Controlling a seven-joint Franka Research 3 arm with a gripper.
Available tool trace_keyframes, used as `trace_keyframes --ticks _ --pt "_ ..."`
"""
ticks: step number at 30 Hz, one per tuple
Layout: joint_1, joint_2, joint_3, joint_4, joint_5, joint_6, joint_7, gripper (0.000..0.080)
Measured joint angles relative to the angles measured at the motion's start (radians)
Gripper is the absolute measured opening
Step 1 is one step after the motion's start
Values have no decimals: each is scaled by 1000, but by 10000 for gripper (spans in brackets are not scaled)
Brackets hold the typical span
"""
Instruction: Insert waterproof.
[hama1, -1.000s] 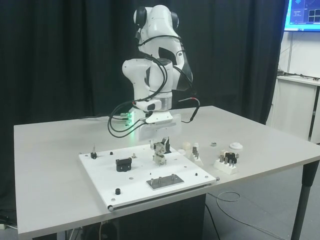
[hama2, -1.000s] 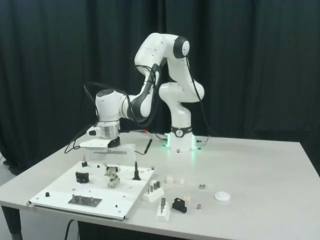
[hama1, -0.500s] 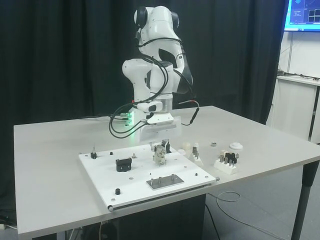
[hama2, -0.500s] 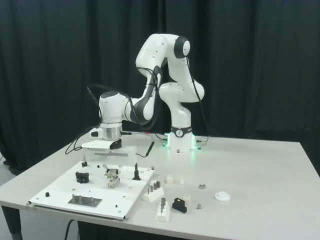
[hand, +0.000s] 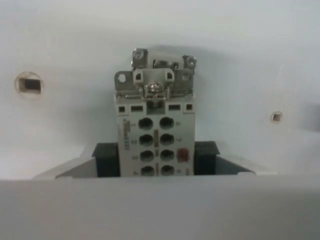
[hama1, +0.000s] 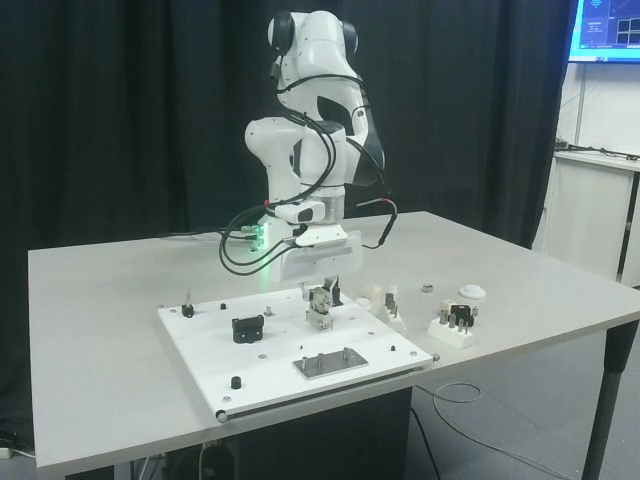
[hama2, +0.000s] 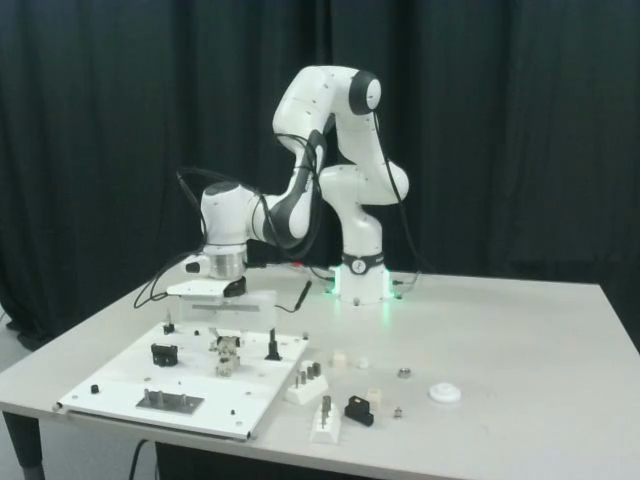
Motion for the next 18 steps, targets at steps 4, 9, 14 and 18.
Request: trace_keyframes --ticks 4,9,14,18 --pt "0 -7 0 -10 1 0 14 310" --pt "0 -8 0 -12 1 3 45 310" --pt "0 -8 0 -13 1 7 71 310" --pt "0 -8 0 -16 2 15 78 310"
